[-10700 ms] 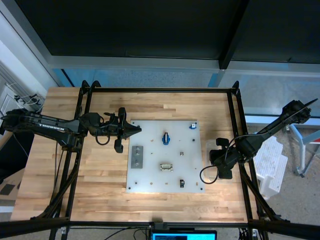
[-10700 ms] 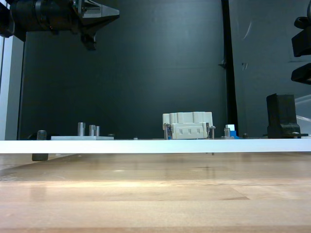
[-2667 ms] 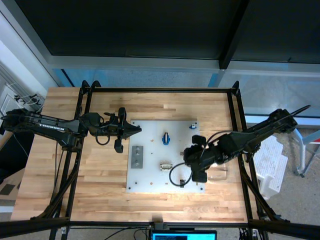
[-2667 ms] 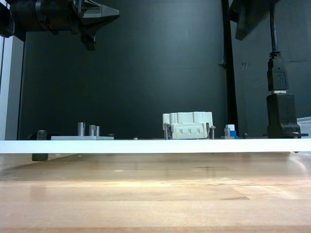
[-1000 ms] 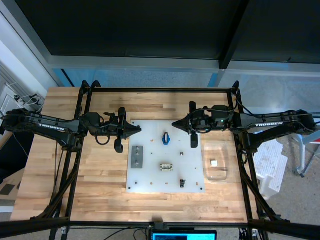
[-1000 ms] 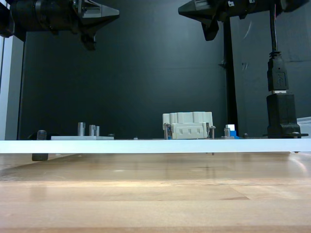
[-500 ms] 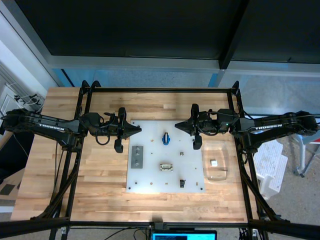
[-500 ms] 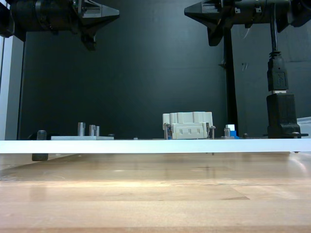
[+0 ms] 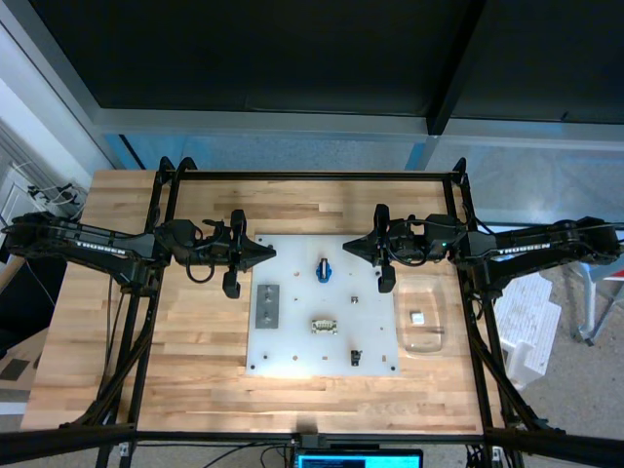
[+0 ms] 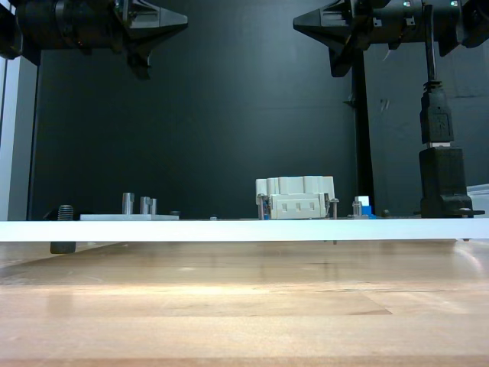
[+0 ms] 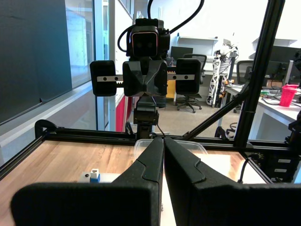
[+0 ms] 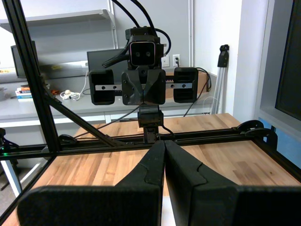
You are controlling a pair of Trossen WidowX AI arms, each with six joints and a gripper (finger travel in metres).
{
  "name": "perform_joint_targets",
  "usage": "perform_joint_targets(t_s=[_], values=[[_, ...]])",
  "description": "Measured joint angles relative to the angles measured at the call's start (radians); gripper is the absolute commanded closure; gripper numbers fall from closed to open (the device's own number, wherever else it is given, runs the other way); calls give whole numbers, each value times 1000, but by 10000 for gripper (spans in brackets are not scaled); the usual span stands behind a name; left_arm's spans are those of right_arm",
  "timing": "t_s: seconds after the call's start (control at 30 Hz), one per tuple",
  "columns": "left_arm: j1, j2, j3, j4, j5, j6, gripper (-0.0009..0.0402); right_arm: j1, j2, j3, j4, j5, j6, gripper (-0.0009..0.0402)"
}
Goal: Pick the USB connector and install on taskboard
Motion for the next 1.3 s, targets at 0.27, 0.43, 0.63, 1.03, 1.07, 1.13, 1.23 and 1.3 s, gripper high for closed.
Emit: perform_joint_targets(t_s=[0.27, 0.43, 0.63, 1.03, 1.07, 1.13, 1.23, 1.3], values=[[0, 0, 0, 0, 0, 0, 393, 0, 0, 0, 0, 0, -21, 393], [0, 0, 0, 0, 0, 0, 393, 0, 1, 0, 1, 0, -27, 393], [0, 0, 0, 0, 0, 0, 393, 0, 1, 0, 1, 1, -28, 393], [0, 0, 0, 0, 0, 0, 393, 0, 1, 0, -7, 1, -28, 393], [0, 0, 0, 0, 0, 0, 393, 0, 1, 0, -8, 1, -28, 393], [0, 0, 0, 0, 0, 0, 393, 0, 1, 0, -8, 1, -28, 393], [0, 0, 0, 0, 0, 0, 393, 0, 1, 0, -9, 1, -28, 393], [0, 0, 0, 0, 0, 0, 393, 0, 1, 0, -9, 1, -28, 393]])
